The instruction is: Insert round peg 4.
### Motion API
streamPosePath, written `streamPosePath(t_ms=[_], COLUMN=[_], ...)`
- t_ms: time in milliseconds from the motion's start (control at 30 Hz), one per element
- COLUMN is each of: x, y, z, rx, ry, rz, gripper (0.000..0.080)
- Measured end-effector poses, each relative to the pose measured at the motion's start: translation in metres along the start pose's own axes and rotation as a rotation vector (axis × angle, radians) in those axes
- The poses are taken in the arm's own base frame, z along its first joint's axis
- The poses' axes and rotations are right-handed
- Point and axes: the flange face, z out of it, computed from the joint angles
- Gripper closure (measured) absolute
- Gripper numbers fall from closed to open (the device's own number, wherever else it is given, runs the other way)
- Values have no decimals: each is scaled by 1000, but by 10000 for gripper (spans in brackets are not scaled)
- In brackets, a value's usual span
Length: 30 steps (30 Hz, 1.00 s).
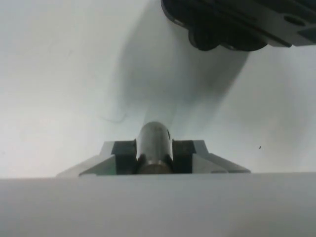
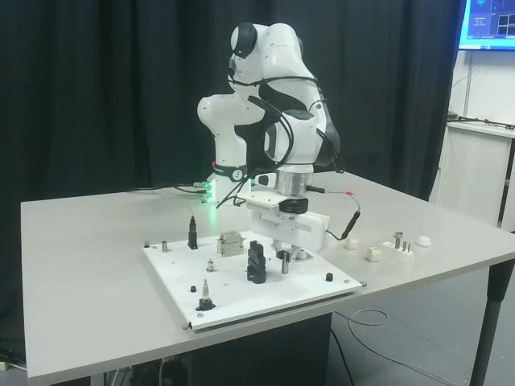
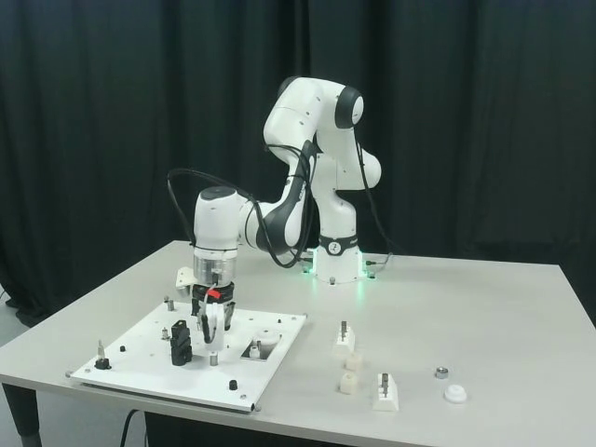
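The board (image 2: 265,293) lies on the table (image 2: 88,265), toward its front edge, with the arm's base (image 3: 337,264) behind it. The gripper (image 3: 212,328) hangs over the board's middle, the peg (image 1: 154,146) between its fingers, just beside a black fixture (image 2: 256,263) standing on the board. Off the board, to one side (the right in both room views), small holders (image 3: 384,391) sit on the table

We note the white arm (image 3: 307,200) folded forward from its base, wrist pointing straight down. Our gripper (image 1: 154,157) hangs low, its fingers (image 3: 213,328) vertical and closed in on a small cylinder; the black pads (image 1: 125,155) press either side.
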Motion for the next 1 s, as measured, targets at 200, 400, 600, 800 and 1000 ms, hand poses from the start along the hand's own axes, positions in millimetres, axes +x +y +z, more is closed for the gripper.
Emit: streamPosePath(t_ms=[200, 400, 600, 800, 1000], x=[0, 0, 0, 0, 0], y=[0, 0, 1, 0, 0], z=[0, 0, 2, 3, 3], rx=[-3, -4, -4, -2, 0], ry=[0, 0, 1, 2, 2], rz=[-5, -9, -19, -20, -20], gripper=[653, 653, 653, 653, 653])
